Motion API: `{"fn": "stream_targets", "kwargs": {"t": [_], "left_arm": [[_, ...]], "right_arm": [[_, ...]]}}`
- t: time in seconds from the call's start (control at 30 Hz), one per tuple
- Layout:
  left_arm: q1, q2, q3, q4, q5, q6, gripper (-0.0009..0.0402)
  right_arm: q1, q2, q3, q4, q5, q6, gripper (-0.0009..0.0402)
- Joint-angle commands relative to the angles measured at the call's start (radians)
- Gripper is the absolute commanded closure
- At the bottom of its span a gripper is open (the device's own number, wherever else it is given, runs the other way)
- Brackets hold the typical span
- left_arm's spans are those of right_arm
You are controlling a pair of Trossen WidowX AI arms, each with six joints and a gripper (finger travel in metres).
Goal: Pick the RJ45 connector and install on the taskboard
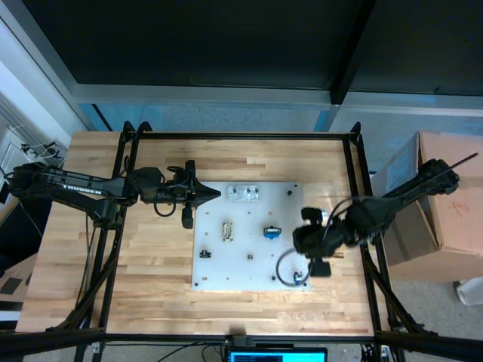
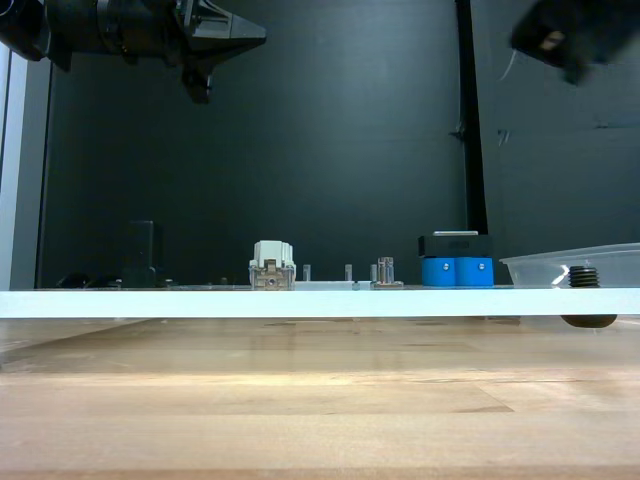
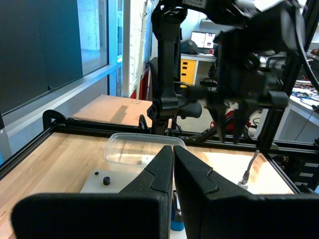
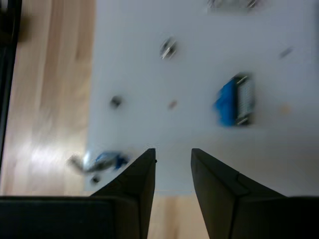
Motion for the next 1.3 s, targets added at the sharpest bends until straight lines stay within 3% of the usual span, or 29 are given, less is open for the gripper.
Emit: {"fn": "stream_targets", "kwargs": {"t": [0.03,0.2,0.27,0.53,0.77,1.03,1.3], "left_arm": [[0.0,0.0,0.0,0.0,0.0,0.0,0.0392],[0.0,0.0,0.0,0.0,0.0,0.0,0.0393],[0.0,0.0,0.0,0.0,0.0,0.0,0.0393],[0.0,0.0,0.0,0.0,0.0,0.0,0.0392],[0.0,0.0,0.0,0.0,0.0,0.0,0.0393],[0.0,0.0,0.0,0.0,0.0,0.0,0.0393],[0.0,0.0,0.0,0.0,0.0,0.0,0.0392]], "right_arm": [[-0.081,-0.057,-0.015,0.08,0.005,-0.066,0.0333],[-0.224,-0.153,-0.092,0.261,-0.002,-0.182,0.0394],[-0.278,-0.19,-0.13,0.342,-0.013,-0.223,0.039],[-0.431,-0.293,-0.306,0.776,-0.142,-0.314,0.0394],[-0.503,-0.325,-0.462,1.117,-0.218,-0.319,0.0394],[-0.523,-0.322,-0.604,1.405,-0.22,-0.322,0.0394],[-0.523,-0.322,-0.663,1.466,-0.24,-0.328,0.0394]]}}
